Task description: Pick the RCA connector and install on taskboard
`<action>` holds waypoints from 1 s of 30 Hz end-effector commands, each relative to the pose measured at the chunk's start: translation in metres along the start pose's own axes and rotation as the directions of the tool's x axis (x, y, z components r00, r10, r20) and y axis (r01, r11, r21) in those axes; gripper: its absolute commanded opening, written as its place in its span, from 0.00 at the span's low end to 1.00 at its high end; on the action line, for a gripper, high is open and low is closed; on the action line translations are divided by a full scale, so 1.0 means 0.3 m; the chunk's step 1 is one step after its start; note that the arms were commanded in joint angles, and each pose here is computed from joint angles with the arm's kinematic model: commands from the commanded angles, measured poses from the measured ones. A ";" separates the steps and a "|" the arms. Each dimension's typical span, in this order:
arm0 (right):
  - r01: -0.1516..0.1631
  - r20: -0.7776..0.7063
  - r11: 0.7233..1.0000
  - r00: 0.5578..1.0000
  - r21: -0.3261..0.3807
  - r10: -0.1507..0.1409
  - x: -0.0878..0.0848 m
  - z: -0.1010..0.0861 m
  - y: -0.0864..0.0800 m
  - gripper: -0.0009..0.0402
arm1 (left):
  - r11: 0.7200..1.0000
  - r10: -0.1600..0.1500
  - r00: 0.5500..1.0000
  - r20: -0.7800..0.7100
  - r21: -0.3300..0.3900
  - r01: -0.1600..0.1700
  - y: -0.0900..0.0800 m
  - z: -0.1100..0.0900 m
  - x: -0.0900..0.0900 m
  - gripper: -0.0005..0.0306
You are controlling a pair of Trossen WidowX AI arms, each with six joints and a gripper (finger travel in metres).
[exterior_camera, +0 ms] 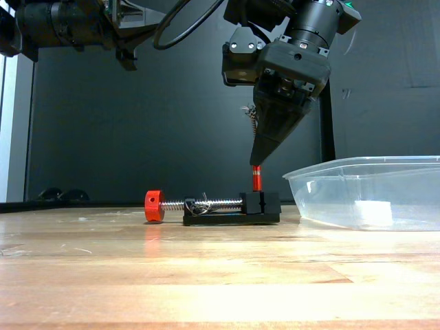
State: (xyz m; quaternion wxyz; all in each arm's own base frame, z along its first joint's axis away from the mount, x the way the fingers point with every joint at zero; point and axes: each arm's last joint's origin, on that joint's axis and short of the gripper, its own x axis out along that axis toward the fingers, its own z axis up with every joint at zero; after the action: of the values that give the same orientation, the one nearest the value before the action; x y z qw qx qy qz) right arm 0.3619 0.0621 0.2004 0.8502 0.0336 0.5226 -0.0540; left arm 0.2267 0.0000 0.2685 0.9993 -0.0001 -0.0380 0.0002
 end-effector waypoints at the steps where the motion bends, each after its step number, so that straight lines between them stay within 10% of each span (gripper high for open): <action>1: -0.002 0.014 1.000 1.000 0.002 0.002 -0.009 0.005 0.000 0.26 | 1.000 0.000 1.000 0.000 0.000 0.000 0.000 0.000 0.000 0.02; 14: -0.008 -0.010 1.000 1.000 -0.008 0.008 -0.070 -0.008 -0.009 0.45 | 1.000 0.000 1.000 0.000 0.000 0.000 0.000 0.000 0.000 0.02; 30: -0.030 0.004 0.997 1.000 -0.073 0.031 -0.166 -0.030 -0.027 0.27 | 1.000 0.000 1.000 0.000 0.000 0.000 0.000 0.000 0.000 0.02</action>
State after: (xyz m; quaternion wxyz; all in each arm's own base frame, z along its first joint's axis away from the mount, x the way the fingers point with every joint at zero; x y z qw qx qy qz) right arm 0.3334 0.0586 0.2376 0.8500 0.0122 0.5262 -0.0216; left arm 0.2267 0.0000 0.2686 0.9993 -0.0001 -0.0382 0.0002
